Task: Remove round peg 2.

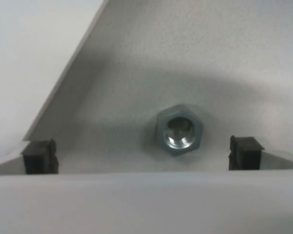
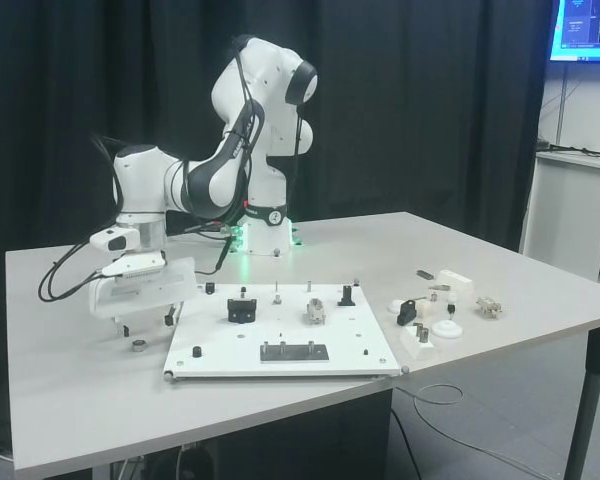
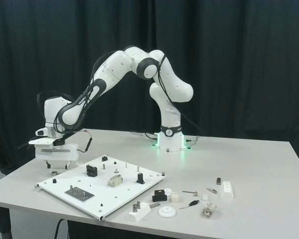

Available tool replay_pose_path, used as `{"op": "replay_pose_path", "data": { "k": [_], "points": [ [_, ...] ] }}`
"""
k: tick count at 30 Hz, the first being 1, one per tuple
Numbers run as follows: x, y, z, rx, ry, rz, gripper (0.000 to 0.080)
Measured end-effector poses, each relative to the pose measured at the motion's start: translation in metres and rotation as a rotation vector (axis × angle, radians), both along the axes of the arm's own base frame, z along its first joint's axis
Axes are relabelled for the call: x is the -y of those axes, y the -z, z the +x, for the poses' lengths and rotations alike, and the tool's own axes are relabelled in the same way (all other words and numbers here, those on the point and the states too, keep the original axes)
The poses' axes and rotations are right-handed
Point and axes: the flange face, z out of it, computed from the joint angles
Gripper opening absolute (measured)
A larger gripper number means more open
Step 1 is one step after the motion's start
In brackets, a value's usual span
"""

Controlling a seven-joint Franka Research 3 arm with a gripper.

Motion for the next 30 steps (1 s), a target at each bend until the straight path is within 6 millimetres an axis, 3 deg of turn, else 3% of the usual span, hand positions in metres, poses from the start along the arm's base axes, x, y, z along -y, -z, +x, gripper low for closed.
{"op": "replay_pose_path", "data": {
  "k": [1, 6, 30],
  "points": [
    [0.000, -0.001, 0.000, 0.002, 0.000, 0.000, 0.0779],
    [0.000, -0.008, 0.001, 0.014, 0.001, -0.002, 0.0796],
    [0.002, -0.022, 0.003, 0.032, 0.008, -0.019, 0.0800]
  ]
}}
